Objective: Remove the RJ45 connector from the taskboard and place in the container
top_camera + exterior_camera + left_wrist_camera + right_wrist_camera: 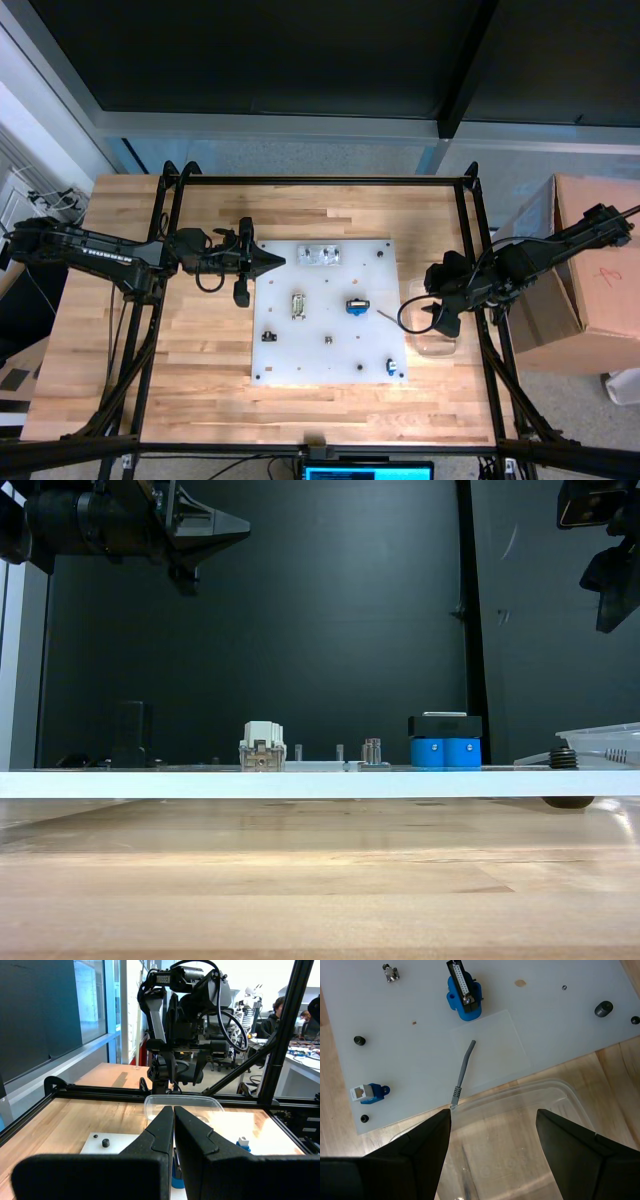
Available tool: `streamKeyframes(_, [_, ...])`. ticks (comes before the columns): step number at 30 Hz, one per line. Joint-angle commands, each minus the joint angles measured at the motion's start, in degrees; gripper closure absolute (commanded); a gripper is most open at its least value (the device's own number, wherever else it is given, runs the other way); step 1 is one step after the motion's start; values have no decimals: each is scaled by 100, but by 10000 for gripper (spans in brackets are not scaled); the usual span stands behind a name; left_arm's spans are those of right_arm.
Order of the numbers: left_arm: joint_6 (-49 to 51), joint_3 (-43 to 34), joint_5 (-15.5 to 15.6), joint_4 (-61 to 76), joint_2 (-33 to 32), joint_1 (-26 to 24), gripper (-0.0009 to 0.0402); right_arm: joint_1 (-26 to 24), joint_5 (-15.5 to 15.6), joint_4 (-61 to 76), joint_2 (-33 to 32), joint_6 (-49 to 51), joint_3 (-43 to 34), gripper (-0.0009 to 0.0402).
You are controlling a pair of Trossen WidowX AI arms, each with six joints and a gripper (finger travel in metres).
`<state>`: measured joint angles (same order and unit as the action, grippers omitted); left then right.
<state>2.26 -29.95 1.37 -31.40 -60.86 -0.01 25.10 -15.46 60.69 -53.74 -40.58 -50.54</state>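
Note:
The RJ45 connector (455, 1094) with its short grey cable stub (386, 316) lies free on the white taskboard (300, 350). It is out of its blue socket (368, 1092), and its plug end touches the rim of the clear container (560, 1083). My right gripper (493, 1115) hangs open above the container (433, 347), off the board's right edge, with nothing between its fingers. My left gripper (278, 262) is shut and empty, held high over the board's left edge and pointing right (238, 523).
On the board stand a blue D-sub connector (357, 306), a beige connector (297, 305), a clear part (322, 256) and the blue socket (396, 368). A black frame (320, 181) surrounds the table. A cardboard box (590, 270) sits at the right.

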Motion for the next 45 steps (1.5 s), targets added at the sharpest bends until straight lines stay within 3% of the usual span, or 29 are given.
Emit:
streamKeyframes(1, [0,0,0,0,0,2,393,0,0,-13,-116,52,-9,157])
streamKeyframes(9, [-2,0,0,0,0,0,393,-2,17,-328,-1137,247,-179,158])
streamKeyframes(15, [0,0,0,0,0,0,393,-181,463,-911,-1867,505,-223,158])
streamKeyframes(23, [-2,0,0,0,0,2,393,-264,575,-1263,-2555,750,-223,158])
streamKeyframes(26, [0,0,0,0,0,2,393,-264,765,-1314,-2732,813,-221,158])
streamKeyframes(45, [-2,0,0,0,0,2,393,-264,957,-1163,-3158,837,-122,158])
